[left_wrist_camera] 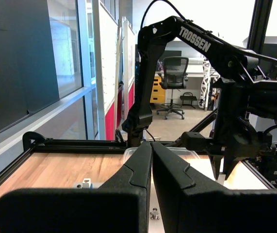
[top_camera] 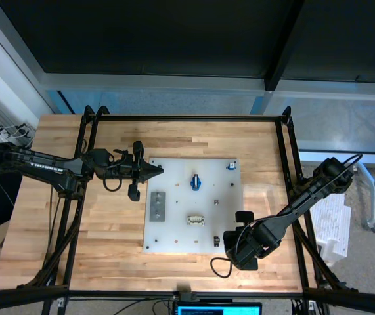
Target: Pick the 16mm bar and install on taskboard
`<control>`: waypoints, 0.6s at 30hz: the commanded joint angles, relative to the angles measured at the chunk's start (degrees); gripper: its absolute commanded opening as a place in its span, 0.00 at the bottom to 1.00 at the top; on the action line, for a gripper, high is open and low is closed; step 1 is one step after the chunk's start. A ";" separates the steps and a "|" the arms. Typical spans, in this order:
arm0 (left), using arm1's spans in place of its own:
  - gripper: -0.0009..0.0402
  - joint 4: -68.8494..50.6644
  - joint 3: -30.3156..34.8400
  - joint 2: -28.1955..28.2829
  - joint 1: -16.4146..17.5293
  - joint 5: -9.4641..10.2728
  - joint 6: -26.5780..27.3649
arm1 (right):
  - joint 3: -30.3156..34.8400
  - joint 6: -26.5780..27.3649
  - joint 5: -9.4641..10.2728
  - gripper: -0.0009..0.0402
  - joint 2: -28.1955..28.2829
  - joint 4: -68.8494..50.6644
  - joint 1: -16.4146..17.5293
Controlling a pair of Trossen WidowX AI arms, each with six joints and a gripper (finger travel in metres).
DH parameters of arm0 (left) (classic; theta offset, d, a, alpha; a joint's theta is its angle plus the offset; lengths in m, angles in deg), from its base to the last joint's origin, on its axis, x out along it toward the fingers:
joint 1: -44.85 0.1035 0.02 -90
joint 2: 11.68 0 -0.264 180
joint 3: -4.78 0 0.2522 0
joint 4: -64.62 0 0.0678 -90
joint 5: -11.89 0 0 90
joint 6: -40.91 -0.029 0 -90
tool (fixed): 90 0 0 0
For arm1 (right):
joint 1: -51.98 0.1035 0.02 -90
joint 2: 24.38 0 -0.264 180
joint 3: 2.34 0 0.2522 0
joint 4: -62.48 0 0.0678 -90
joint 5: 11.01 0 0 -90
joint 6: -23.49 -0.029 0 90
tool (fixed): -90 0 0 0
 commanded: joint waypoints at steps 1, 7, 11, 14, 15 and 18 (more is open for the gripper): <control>0.02 0.02 0.00 0.02 0.02 -0.02 0.00 | -0.09 0.31 -0.07 0.09 0.24 0.02 0.07; 0.02 0.00 0.00 0.02 0.02 -0.02 0.00 | -0.11 0.83 -0.07 0.09 0.94 0.24 0.15; 0.02 0.00 0.00 0.02 0.00 -0.02 0.00 | -0.22 0.87 -0.28 0.09 1.18 0.55 0.13; 0.02 0.00 0.00 0.02 0.00 -0.02 0.00 | -0.26 0.85 -0.31 0.09 1.18 0.59 0.11; 0.02 0.00 0.00 0.02 0.02 -0.02 0.00 | -0.28 0.85 -0.44 0.09 1.18 0.59 0.11; 0.02 0.00 0.00 0.02 0.00 -0.02 0.00 | -0.44 0.87 -1.09 0.09 1.18 0.57 0.11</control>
